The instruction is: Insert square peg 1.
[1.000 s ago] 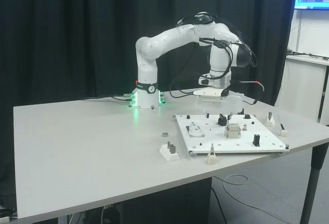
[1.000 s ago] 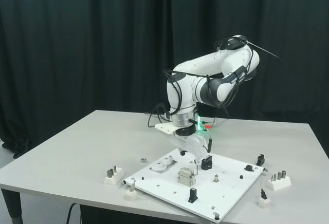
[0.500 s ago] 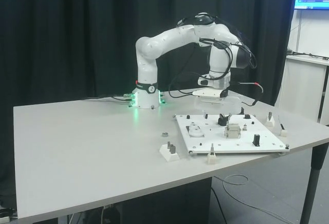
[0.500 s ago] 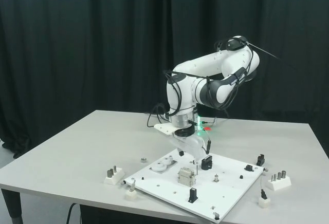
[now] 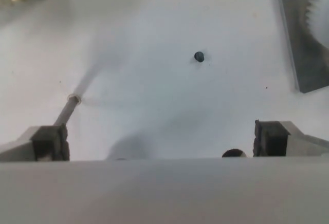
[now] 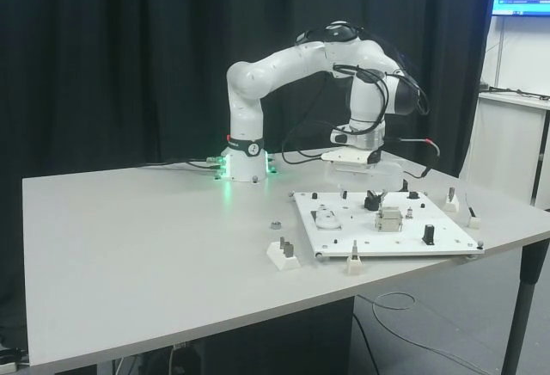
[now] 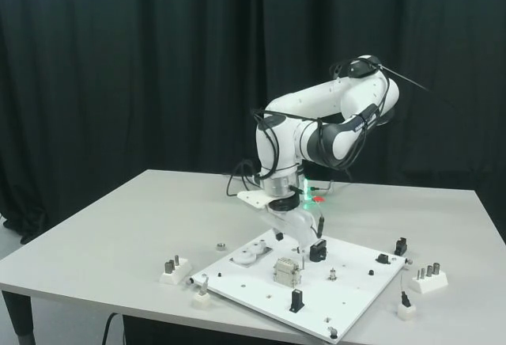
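The likeliest candidates for the square peg are two short grey pegs [image 6: 286, 246] [image 7: 171, 264] standing upright in a small white peg holder [image 6: 283, 260] [image 7: 173, 276]. The holder sits on the grey table [image 6: 137, 237] [image 7: 134, 218], just beside the assembly board's corner. One peg looks blocky and metallic, but which of them is peg 1 cannot be told. Nothing touches them.

The gripper [image 5: 160, 141] [image 6: 375, 179] [image 7: 296, 226] is well apart from that holder, hanging low over the far part of the assembly board [image 6: 451, 236] [image 7: 360, 291]. Its jaws are spread wide and hold nothing; the wrist view shows only bare board between the two black fingertips [image 5: 50, 142].

The board is a flat, smooth white square plate raised slightly off the table. Near the fingers a thin metal pin [image 5: 67, 111] stands upright, and a small black hole [image 5: 199, 56] lies further out. A toothed white gear [image 5: 320, 16] rests on a grey plate [image 5: 300, 64] at the wrist view's margin.

A boxy metal connector [image 6: 388, 219] [image 7: 288, 272] and a black upright bracket [image 6: 428, 235] [image 7: 296, 301] stand nearer the board's front edge. A second white holder [image 7: 428, 278] with three pegs sits off the board's other side.

Open tabletop stretches wide on the holder's side, away from the board, with only a small ring-shaped part [image 6: 274, 224] [image 7: 221, 245] nearby. The arm's base [image 6: 243, 162] glows green against black curtains.
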{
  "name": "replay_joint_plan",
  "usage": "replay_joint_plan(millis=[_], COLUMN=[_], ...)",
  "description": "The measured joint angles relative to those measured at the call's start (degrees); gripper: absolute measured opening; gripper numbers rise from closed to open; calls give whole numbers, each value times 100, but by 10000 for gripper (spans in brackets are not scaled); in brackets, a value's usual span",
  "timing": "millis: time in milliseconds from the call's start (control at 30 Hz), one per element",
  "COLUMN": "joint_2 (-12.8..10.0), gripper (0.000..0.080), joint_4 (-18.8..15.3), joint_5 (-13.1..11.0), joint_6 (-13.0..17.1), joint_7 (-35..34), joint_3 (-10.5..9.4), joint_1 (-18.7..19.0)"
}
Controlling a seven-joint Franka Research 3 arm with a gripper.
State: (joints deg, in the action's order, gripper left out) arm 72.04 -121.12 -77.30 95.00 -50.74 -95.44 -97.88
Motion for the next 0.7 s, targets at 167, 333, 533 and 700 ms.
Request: replay_joint_plan(millis=[167, 333, 533, 700], joint_2=[-2, -4, -4, -4], gripper=[800, 800, 800, 800], joint_4=[0, 2, -1, -2], joint_5=[0, 0, 0, 6], joint_6=[-12, -12, -3, -2], joint_7=[0, 0, 0, 0], joint_3=[-53, -112, -100, -41], joint_1=[7, 11, 6, -4])
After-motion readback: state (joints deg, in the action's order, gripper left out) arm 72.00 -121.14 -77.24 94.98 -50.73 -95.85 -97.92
